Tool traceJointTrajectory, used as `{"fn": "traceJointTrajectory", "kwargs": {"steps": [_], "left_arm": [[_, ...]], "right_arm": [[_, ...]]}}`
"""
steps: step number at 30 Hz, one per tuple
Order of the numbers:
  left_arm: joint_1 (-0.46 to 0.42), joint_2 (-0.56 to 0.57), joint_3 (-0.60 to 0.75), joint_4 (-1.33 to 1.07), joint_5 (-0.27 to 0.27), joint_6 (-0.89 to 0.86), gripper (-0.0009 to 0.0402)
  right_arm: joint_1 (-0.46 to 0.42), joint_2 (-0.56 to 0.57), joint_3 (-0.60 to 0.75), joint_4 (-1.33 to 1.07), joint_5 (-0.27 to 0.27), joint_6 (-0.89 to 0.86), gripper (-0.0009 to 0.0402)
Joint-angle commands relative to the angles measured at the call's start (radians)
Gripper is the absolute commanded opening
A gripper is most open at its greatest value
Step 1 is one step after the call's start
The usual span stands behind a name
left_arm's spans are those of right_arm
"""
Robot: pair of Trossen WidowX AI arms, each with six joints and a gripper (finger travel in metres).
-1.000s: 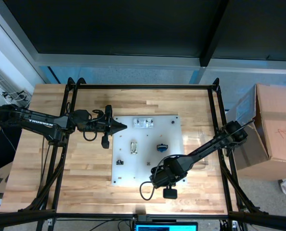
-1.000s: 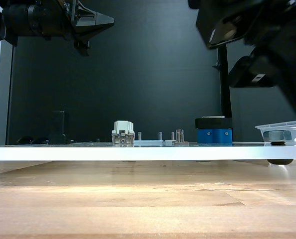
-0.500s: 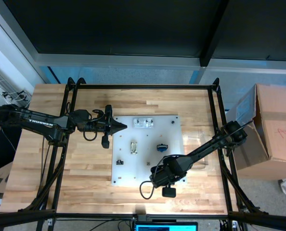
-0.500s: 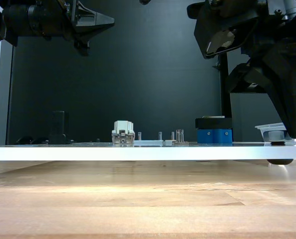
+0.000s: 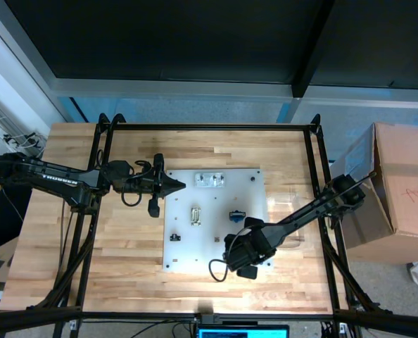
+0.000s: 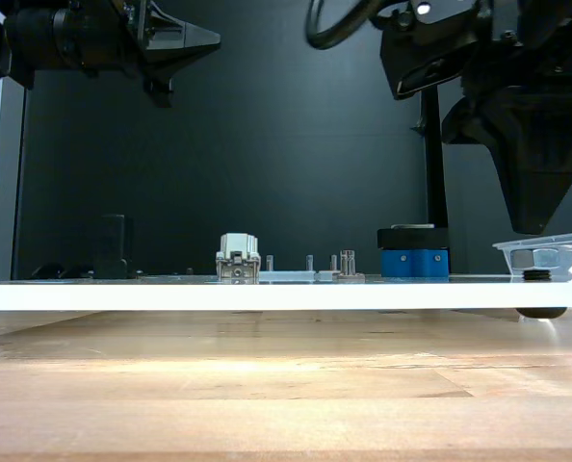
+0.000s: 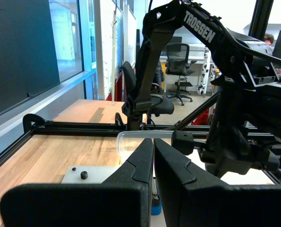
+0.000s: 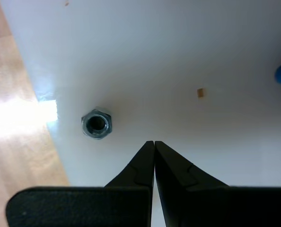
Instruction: Unfasten the M12 nut and place it in the container
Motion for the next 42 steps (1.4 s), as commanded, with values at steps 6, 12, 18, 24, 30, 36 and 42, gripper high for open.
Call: {"fn": "traceJointTrajectory", "kwargs": {"steps": [6,12,18,24,30,36,42], "left_arm": [[0.0,0.0,0.0,-0.001,0.0,0.0,0.0],[0.0,0.0,0.0,-0.001,0.0,0.0,0.0],[0.0,0.0,0.0,0.0,0.0,0.0,0.0],[0.0,0.0,0.0,0.0,0.0,0.0,0.0],[0.0,0.0,0.0,0.0,0.0,0.0,0.0],[0.0,0.0,0.0,0.0,0.0,0.0,0.0],[0.0,0.0,0.0,-0.001,0.0,0.0,0.0]], "right_arm": [[0.002,-0.005,0.024,0.055,-0.205,-0.073,0.0],[0.003,0.026,0.022,0.103,-0.202,-0.104,0.0],[0.004,0.066,0.02,0.119,-0.201,-0.109,0.0],[0.003,0.068,0.019,0.112,-0.184,-0.126,0.0],[0.003,0.031,0.021,-0.025,0.121,-0.003,0.0],[0.002,0.013,0.021,-0.031,0.103,-0.002,0.0],[0.002,0.006,0.021,-0.024,0.028,0.014,0.0]]}}
